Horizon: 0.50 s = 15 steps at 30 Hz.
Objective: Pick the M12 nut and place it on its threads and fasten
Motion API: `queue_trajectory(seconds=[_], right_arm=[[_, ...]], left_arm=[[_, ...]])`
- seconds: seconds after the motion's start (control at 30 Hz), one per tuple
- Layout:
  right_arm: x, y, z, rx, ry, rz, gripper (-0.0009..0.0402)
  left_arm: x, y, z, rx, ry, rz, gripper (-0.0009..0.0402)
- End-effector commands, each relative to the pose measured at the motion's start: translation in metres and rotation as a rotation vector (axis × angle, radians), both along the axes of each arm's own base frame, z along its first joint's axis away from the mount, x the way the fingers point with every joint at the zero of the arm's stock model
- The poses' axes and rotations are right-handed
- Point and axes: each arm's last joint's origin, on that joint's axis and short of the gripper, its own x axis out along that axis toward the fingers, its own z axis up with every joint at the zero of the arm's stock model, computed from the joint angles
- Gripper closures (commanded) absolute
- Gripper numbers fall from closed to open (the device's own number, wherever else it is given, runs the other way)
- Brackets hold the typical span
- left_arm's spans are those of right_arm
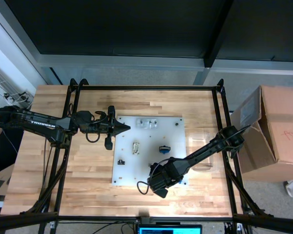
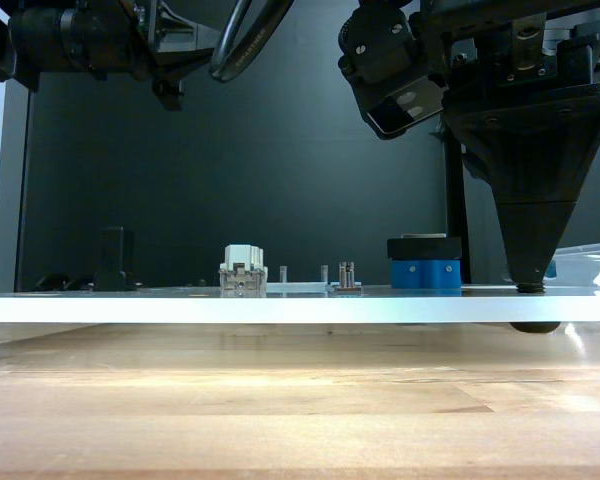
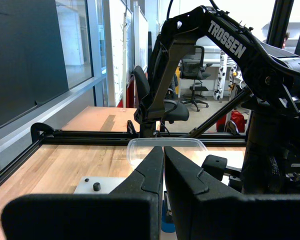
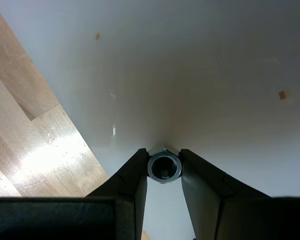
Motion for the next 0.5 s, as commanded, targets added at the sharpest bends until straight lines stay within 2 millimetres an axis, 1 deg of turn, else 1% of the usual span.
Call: queue_trajectory(seconds=[0.03, 0.3, 0.5], right_arm=[[-0.0002, 0.0003, 0.0005, 0.001, 0.0, 0.004, 0.0289], [-0.0007, -0.0001, 0.0028, 0.003, -0.004, 0.004, 0.0246], [-0.0023, -0.0008, 0.0089, 0.008, -0.013, 0.004, 0.0214]], left_arm=[[0.0001, 0.0, 0.0, 0.0, 0.0, 0.0, 0.0393], [0.0001, 0.0, 0.0, 0.0, 0.0, 0.0, 0.0393], [0.0001, 0.0, 0.0, 0.0, 0.0, 0.0, 0.0393]])
